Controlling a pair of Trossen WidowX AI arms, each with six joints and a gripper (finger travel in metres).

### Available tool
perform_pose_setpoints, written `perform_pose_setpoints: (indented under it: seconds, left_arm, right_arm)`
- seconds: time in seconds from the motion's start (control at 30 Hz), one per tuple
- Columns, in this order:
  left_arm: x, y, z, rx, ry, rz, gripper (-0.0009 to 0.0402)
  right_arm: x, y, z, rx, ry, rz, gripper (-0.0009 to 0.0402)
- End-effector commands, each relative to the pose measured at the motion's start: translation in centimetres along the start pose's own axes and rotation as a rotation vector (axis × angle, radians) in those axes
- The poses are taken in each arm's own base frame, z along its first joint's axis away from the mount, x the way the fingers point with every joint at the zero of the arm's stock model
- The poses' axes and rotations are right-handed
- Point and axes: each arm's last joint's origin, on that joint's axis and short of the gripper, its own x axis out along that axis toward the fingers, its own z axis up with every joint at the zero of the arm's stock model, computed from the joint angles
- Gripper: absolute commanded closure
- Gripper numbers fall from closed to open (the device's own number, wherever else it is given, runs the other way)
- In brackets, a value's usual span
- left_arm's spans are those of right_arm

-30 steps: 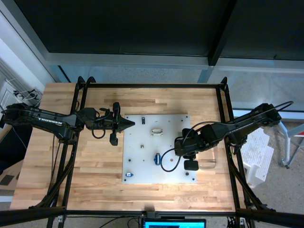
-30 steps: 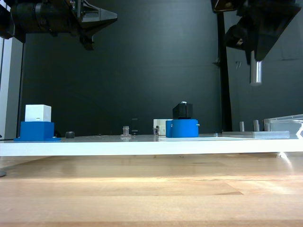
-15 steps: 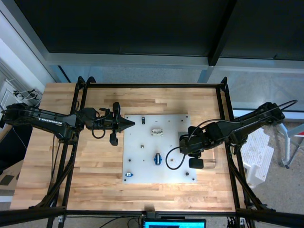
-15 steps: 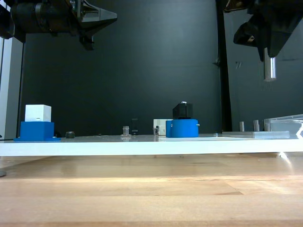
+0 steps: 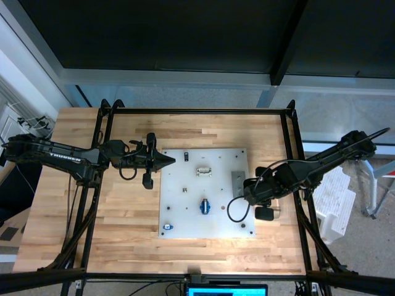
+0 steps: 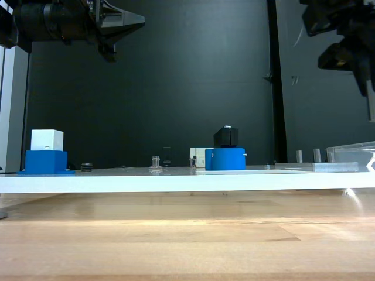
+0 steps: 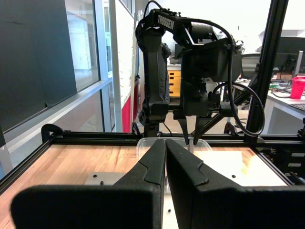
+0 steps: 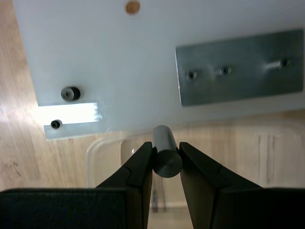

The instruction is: Remove the 16mm cylinder and place in the container

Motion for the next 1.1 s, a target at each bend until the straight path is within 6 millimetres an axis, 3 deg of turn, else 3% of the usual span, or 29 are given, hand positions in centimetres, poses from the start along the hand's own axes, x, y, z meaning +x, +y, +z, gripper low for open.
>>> perform_pose_setpoints:
  seconds: [0.03, 1.1]
  left_arm:
    - [0.0, 0.0, 0.0, 0.0, 0.0, 0.0, 0.0393]
    - [0.0, 0.0, 0.0, 0.0, 0.0, 0.0, 0.0393]
  right_arm:
    - [0.3, 0.1, -0.7, -0.001, 0.012, -0.003, 0.0389]
    - [3.7, -0.5, -6.0, 0.105, 0.071, -0.028, 0.0389]
